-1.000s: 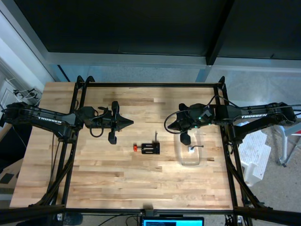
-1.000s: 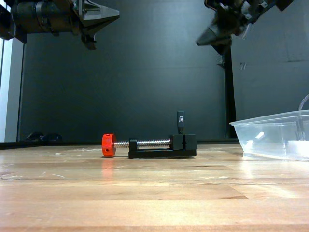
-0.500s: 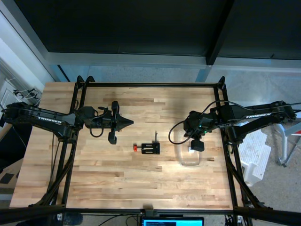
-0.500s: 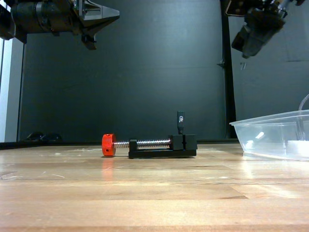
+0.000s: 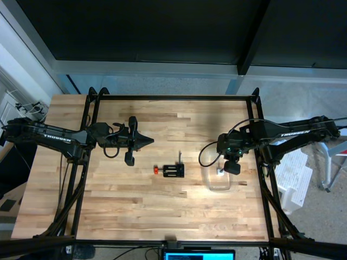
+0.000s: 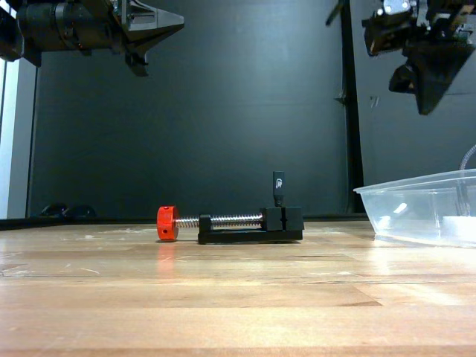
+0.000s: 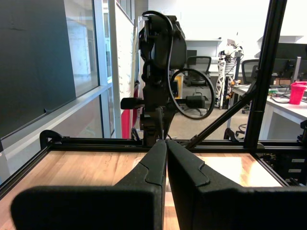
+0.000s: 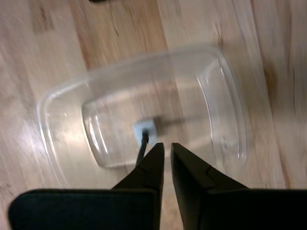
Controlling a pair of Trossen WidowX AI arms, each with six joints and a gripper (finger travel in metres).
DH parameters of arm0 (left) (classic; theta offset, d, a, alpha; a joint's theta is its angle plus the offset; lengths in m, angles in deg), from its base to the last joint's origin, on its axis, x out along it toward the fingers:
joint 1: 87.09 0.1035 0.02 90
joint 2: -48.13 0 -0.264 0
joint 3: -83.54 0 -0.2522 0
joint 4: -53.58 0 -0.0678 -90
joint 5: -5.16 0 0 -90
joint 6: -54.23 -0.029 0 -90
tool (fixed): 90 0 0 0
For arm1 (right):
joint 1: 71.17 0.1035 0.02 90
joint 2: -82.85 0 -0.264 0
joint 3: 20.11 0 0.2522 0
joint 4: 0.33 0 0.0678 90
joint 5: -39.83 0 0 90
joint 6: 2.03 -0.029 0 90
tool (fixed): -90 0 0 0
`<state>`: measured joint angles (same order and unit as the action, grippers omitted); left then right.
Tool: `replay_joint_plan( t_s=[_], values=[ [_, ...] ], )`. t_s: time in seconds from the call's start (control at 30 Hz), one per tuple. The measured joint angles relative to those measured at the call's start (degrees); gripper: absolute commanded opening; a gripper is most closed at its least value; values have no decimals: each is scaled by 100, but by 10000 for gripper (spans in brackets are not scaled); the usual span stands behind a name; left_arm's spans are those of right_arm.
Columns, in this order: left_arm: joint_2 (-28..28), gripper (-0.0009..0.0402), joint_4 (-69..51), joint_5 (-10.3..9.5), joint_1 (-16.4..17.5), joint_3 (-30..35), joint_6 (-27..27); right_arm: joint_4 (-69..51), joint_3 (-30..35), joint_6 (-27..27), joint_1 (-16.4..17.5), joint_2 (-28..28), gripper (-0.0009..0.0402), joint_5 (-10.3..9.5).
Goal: Pick the USB-C connector and install on taskboard
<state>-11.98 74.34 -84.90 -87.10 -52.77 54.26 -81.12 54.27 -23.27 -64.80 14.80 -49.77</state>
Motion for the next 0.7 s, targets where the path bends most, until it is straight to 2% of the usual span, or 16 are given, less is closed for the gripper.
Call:
replay_joint_plan(
  t_s=[0.2,0.33,0.57,0.7],
  values=[
    [0,0,0,2,0,0,0,-76,0,-210,81,-219,126,0],
    [0,0,0,2,0,2,0,-87,0,-236,356,-328,163,9],
    [0,0,0,0,0,0,0,-85,-7,-393,876,-468,177,315],
    [0,0,-2,0,0,0,0,-90,-20,-396,946,-522,177,354]
  ],
)
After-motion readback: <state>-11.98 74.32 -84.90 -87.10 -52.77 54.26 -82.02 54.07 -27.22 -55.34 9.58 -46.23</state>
